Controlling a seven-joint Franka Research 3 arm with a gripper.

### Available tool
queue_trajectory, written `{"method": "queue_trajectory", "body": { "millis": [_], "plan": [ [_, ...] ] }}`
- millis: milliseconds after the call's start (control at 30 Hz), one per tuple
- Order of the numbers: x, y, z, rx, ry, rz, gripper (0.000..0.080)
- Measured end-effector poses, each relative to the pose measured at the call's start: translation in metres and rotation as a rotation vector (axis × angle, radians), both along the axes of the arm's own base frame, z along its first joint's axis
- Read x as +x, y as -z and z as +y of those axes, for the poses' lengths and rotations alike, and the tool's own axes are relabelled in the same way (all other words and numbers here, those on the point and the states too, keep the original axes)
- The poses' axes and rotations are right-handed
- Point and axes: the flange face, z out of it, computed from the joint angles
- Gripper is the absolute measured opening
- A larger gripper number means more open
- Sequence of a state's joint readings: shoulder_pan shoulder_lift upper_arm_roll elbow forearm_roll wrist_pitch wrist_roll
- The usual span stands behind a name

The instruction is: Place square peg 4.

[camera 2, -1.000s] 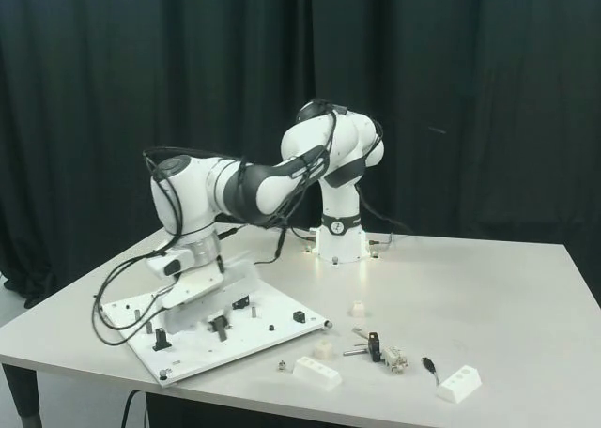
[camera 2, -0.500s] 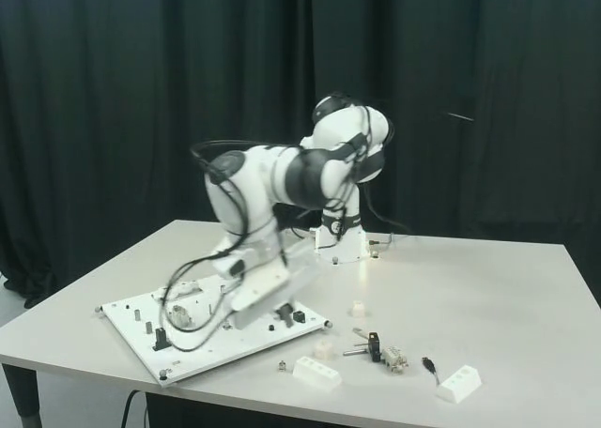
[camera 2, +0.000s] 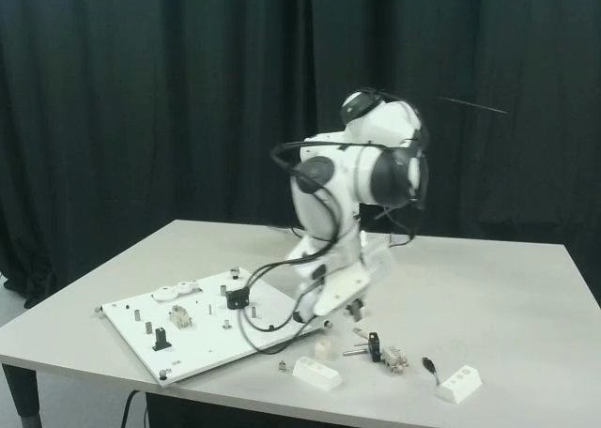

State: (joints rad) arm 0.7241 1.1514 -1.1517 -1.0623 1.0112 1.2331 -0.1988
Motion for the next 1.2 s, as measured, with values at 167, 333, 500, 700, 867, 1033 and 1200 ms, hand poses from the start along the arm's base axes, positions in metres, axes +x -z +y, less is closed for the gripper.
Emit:
{"method": "queue_trajectory", "body": {
  "millis": [167, 333, 500, 700, 867, 1033, 1200],
  "plan": [
    [-0.019, -0.001, 0.034, -0.038, -0.005, 0.009, 0.0154],
    [-0.040, 0.000, 0.059, -0.071, -0.008, -0.005, 0.0154],
    [-0.062, 0.003, 0.076, -0.098, 0.007, -0.049, 0.0154],
    [-0.089, 0.013, 0.089, -0.113, 0.028, -0.117, 0.0154],
    [-0.108, 0.022, 0.097, -0.120, 0.033, -0.173, 0.0154],
    [-0.123, 0.030, 0.103, -0.132, 0.037, -0.223, 0.0154],
    [-0.134, 0.036, 0.108, -0.136, 0.039, -0.262, 0.0154]
  ]
}}
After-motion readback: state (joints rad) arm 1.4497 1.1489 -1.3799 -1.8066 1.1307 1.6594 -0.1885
